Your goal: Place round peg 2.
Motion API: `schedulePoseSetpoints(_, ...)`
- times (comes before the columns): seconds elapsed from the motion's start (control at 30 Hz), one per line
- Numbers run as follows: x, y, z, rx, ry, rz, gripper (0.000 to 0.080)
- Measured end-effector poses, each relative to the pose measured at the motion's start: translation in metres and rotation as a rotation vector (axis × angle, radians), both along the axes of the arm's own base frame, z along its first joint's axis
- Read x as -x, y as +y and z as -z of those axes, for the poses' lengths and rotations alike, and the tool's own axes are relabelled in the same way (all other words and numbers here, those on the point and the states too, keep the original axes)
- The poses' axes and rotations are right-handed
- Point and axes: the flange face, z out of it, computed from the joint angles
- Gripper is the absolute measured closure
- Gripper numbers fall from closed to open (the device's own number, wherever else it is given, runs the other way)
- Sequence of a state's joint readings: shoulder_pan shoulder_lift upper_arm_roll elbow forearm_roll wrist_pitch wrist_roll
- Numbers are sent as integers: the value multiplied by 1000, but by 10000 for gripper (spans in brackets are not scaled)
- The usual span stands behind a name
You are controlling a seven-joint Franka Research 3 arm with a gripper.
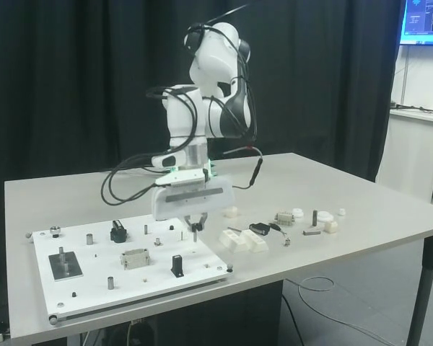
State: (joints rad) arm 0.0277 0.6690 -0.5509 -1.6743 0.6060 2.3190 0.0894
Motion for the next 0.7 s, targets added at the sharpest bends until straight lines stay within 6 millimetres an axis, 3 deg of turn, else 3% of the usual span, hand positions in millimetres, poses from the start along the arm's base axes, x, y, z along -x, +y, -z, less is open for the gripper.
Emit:
schedulePoseSetpoints(0.3,2,-4,-20,-5,-3,1,727)
schedulePoseSetpoints(0.7,2,-4,-23,-4,-6,1,727)
